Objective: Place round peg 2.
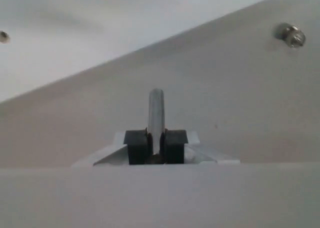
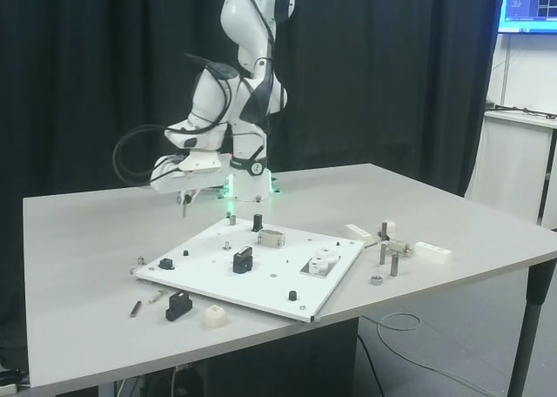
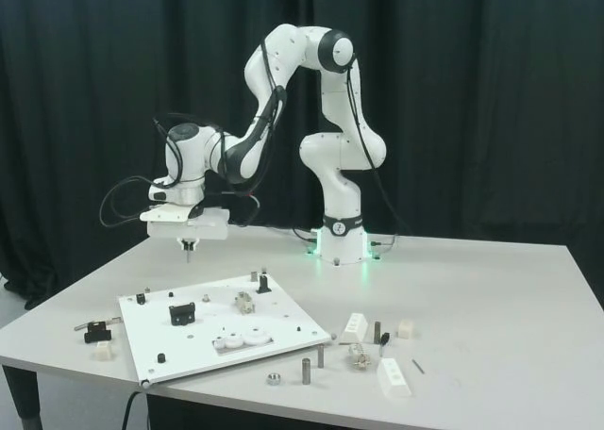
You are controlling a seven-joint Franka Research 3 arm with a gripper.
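Note:
My gripper (image 1: 155,149) is shut on a thin grey round peg (image 1: 156,112), which sticks out past the black fingertips (image 1: 136,144). In the first room view the gripper (image 2: 184,198) hangs above the grey table, just beyond the far left edge of the white board (image 2: 261,266). The peg (image 3: 189,253) points straight down in the second room view, well above the table and near the board's (image 3: 217,331) far left corner. The wrist view shows the white board's edge running diagonally, with grey table below the peg.
On the board stand black blocks (image 2: 241,259), white gears (image 2: 323,256) and a small bracket (image 2: 271,236). Loose parts lie on the table right of the board (image 2: 396,247) and at its near left corner (image 2: 178,306). A screw head (image 1: 292,36) shows in the wrist view.

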